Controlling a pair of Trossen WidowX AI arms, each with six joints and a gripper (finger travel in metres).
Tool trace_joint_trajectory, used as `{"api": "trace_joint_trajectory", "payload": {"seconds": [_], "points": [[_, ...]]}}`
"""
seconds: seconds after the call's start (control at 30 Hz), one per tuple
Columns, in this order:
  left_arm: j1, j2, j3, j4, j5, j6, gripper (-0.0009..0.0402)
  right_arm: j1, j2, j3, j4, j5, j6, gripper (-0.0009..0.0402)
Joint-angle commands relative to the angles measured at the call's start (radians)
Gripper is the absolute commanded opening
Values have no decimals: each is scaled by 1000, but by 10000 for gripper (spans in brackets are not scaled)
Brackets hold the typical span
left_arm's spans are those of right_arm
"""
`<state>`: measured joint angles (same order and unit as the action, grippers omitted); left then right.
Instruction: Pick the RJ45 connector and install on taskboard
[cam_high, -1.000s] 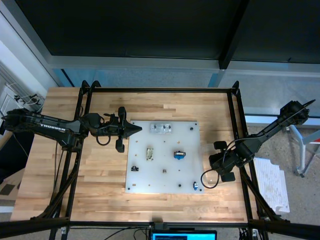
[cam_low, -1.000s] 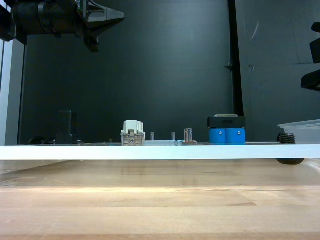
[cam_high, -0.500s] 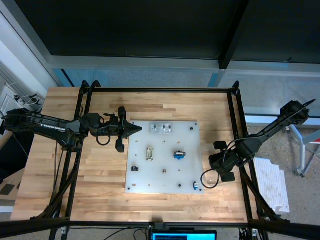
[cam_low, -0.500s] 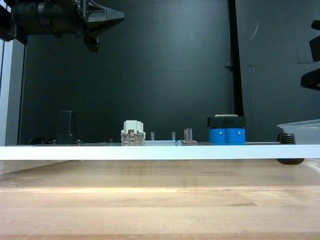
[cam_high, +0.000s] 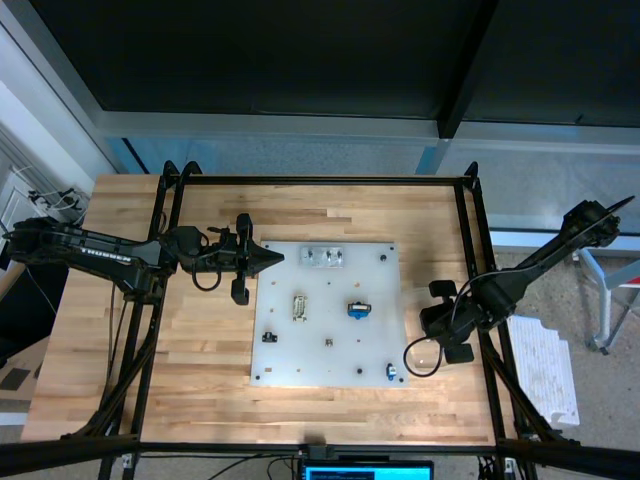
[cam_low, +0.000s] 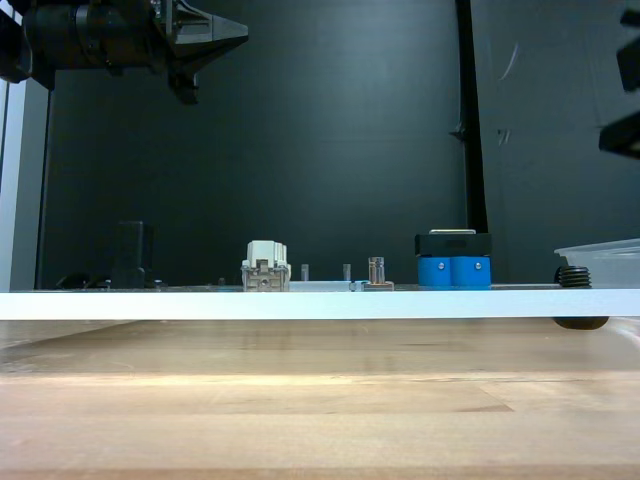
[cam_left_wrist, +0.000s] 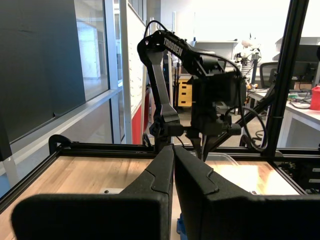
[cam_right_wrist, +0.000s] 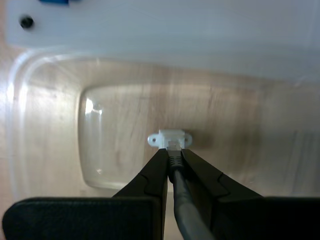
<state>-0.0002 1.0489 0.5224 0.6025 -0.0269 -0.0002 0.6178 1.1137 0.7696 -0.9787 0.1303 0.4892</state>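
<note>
The RJ45 connector (cam_right_wrist: 170, 138), a small pale plug on a dark grey cable, sits at the tips of my right gripper (cam_right_wrist: 172, 152), which is shut on it just behind the plug. It hangs above the floor of a clear plastic tray (cam_right_wrist: 45, 125). From above, the right gripper (cam_high: 445, 323) is off the right edge of the white taskboard (cam_high: 320, 350), over the tray (cam_high: 422, 352). My left gripper (cam_high: 275, 257) hangs shut and empty, high above the board's upper left corner (cam_low: 240, 38), with its fingers (cam_left_wrist: 165, 165) pressed together.
The board carries a blue block (cam_high: 357, 309), a beige socket (cam_high: 298, 307), a silver fitting (cam_high: 325, 258) and another blue piece (cam_high: 393, 373). Black frame rails (cam_high: 470, 260) border the wooden table. In the low view the tray's rim (cam_low: 600, 250) shows at the right.
My right gripper has risen slightly and shifted a little to the right with the connector in it. The left arm has not moved.
</note>
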Motion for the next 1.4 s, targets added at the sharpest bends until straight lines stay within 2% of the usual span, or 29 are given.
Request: {"api": "trace_joint_trajectory", "payload": {"seconds": [0.03,0.3,0.53,0.77,1.4], "points": [[0,0,0,0,0,0,0,0,1,43,-15,0,5,18],[0,0,0,0,0,0,0,0,11,111,-22,1,6,18],[0,0,0,0,0,0,0,5,31,124,-24,0,78,18],[0,0,0,0,0,0,0,10,68,157,-27,1,89,18],[0,0,0,0,0,0,0,35,321,373,-39,35,109,18]]}}
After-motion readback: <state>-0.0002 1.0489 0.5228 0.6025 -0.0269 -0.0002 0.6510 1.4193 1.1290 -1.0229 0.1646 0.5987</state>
